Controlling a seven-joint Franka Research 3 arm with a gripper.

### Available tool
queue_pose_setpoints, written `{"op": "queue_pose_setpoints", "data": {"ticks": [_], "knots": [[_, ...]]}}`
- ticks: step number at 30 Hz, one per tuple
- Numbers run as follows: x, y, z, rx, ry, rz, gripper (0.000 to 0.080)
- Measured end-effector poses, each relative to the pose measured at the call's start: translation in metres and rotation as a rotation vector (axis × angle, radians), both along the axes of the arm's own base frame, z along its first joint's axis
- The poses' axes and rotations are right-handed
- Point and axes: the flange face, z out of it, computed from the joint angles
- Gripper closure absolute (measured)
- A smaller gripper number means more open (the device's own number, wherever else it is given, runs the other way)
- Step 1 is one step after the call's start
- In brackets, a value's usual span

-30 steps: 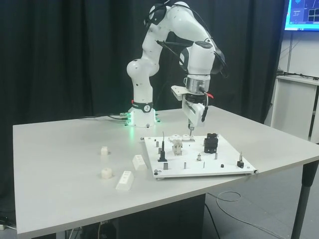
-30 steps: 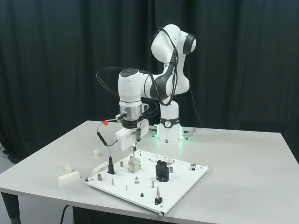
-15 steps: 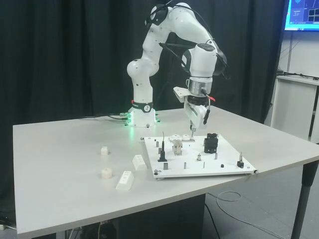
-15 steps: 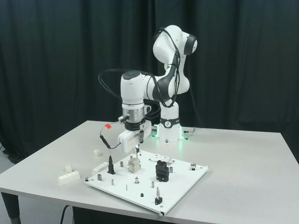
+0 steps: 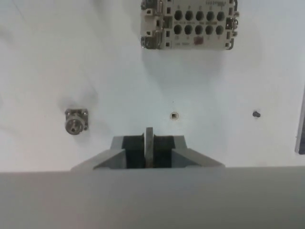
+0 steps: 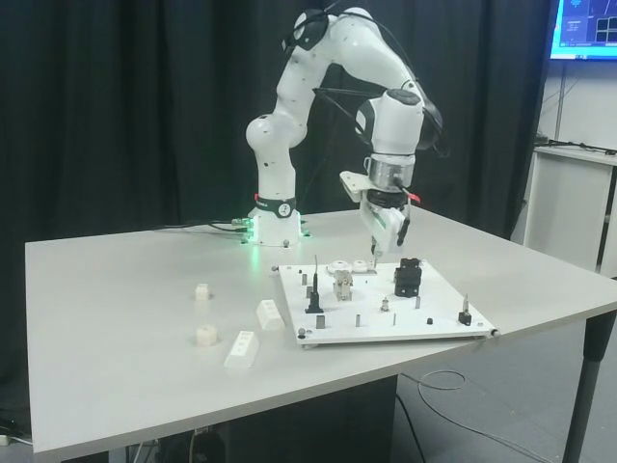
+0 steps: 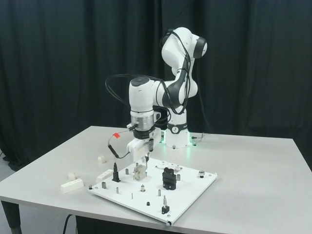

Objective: Insert square peg 1.

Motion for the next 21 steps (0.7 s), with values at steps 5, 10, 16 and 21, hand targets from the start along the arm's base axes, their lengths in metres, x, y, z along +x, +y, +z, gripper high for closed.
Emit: {"op": "queue_pose_setpoints", "data": {"ticks": [5, 10, 16, 21], "knots": [[-0.001, 0.002, -0.004, -0.006, 0.009, 0.0, 0.0768], [-0.002, 0.004, -0.009, -0.009, 0.019, -0.001, 0.0768], [-0.005, 0.005, -0.014, -0.009, 0.03, -0.004, 0.0768], [-0.008, 0.007, -0.019, -0.008, 0.038, -0.004, 0.0768]]}}
